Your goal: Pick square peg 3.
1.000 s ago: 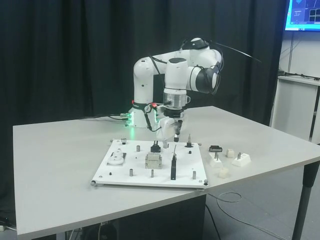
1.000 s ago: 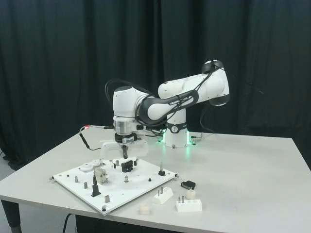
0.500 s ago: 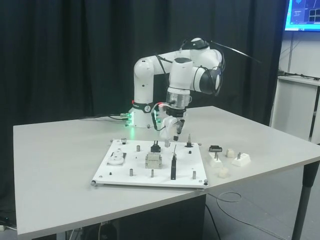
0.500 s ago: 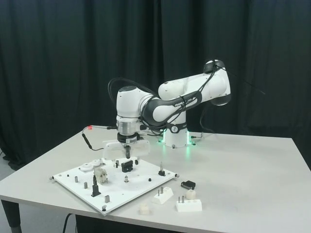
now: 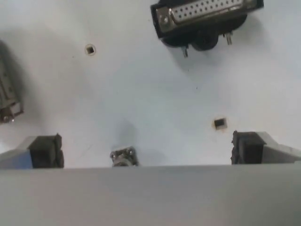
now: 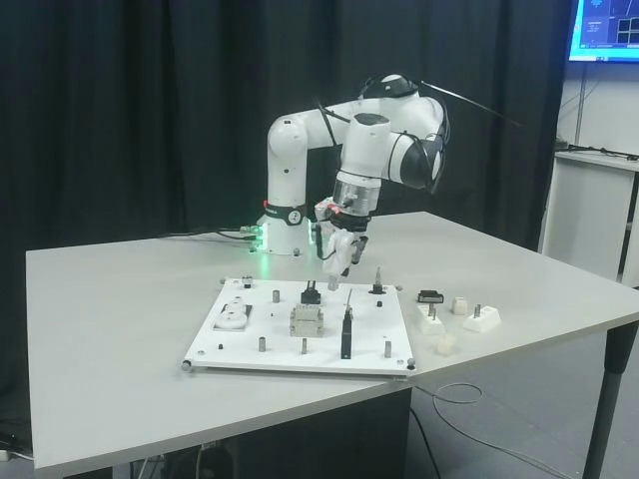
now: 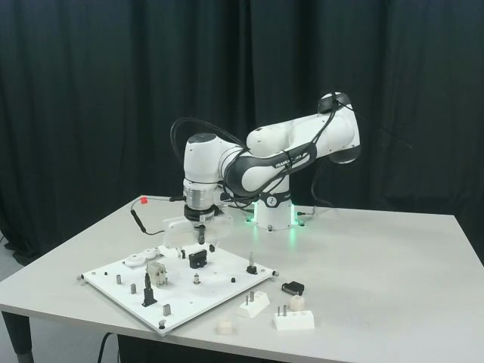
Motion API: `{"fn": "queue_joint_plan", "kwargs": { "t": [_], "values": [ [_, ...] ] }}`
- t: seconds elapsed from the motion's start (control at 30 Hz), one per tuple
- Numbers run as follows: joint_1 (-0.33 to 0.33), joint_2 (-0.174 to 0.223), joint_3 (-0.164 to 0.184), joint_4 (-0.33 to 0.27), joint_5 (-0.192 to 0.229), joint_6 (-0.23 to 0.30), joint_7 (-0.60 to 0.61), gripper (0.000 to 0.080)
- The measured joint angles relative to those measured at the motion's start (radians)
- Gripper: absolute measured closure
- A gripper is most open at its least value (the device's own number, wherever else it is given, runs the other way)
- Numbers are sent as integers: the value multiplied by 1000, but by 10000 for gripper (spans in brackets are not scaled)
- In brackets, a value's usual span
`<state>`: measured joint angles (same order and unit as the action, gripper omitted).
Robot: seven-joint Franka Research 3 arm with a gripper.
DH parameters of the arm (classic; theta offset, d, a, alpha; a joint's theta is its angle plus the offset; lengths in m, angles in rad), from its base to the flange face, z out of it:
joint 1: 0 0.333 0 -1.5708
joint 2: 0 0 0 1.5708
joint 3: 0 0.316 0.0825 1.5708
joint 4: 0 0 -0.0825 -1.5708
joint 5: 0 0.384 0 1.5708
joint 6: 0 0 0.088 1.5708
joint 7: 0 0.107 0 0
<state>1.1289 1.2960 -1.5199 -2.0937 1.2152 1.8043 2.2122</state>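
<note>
- A grey table (image 6: 100,329) stands before a black curtain (image 6: 150,100) and carries a white board (image 6: 250,349).
- Square peg 3 (image 5: 123,157) is a small grey metal stub with a squarish top, upright on the board; its lower part is hidden in the wrist view.
- The gripper (image 5: 146,149) hangs above it with fingers (image 5: 44,150) spread wide, the peg between them and untouched.
- This is near the board's edge closest to the arm's base.
- A black multi-pin connector (image 5: 204,21) sits nearby.
</note>
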Motion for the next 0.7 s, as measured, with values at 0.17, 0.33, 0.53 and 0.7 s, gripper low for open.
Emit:
{"fn": "queue_joint_plan", "kwargs": {
  "t": [0.17,0.33,0.53,0.7],
  "values": [
    [14,-9,-8,0,-20,0,-78,3],
    [28,-16,-20,0,-28,-8,-177,3],
    [45,-21,-33,0,-36,-17,-279,3],
    [57,-24,-42,2,-50,-27,-441,3]
  ]
}}
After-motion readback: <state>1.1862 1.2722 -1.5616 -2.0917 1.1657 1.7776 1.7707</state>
